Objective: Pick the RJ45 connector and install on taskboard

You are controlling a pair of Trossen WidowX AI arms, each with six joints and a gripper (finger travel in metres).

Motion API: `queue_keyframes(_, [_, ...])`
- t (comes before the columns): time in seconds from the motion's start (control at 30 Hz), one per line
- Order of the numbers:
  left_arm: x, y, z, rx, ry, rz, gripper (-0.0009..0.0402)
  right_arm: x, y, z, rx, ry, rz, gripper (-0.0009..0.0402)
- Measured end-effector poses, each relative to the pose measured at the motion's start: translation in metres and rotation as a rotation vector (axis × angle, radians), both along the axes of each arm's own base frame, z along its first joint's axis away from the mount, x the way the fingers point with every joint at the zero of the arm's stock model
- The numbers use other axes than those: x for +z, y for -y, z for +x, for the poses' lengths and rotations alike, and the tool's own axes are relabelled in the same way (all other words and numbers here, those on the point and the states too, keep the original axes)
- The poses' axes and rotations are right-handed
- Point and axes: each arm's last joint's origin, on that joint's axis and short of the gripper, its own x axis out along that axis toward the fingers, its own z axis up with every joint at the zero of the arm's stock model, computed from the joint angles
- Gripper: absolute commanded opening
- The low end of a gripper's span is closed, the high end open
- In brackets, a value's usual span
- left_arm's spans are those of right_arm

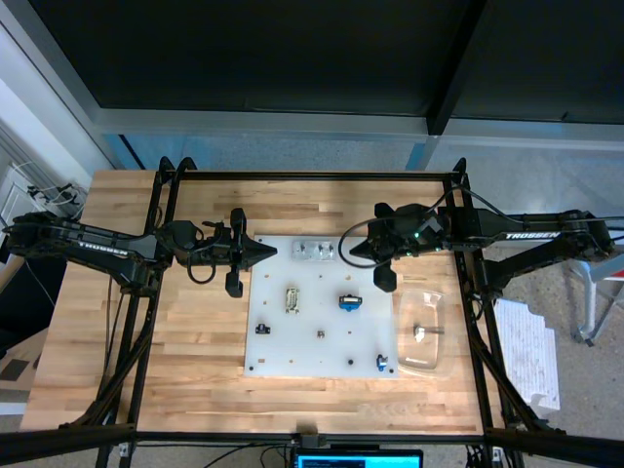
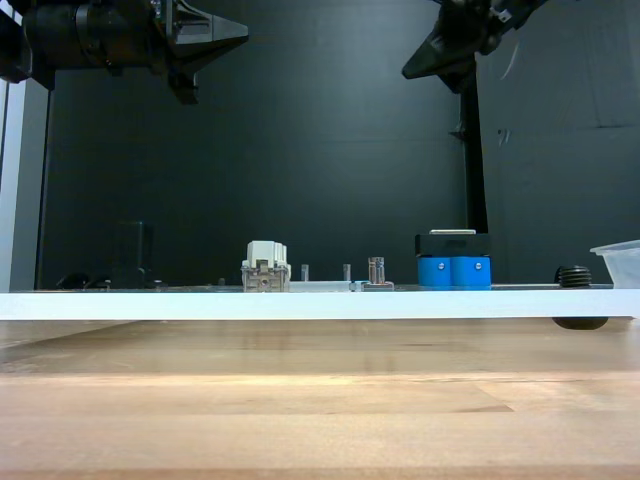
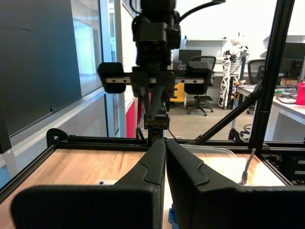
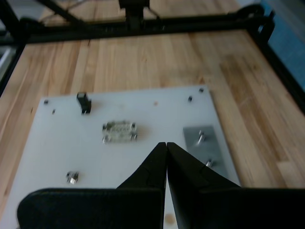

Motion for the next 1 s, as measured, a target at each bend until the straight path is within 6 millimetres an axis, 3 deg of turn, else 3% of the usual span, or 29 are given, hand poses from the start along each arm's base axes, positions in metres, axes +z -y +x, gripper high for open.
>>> queue_keyframes(0.67, [0.000,0.000,0.000,0.000,0.000,0.000,0.0000,-0.027,0.010,0.000,0.030,0.467,0.008,0.0000])
queue_keyframes(1.0, [0.000,0.000,0.000,0.000,0.000,0.000,0.0000,-0.036,0.009,-0.002,0.041,0.563,0.023,0.0000])
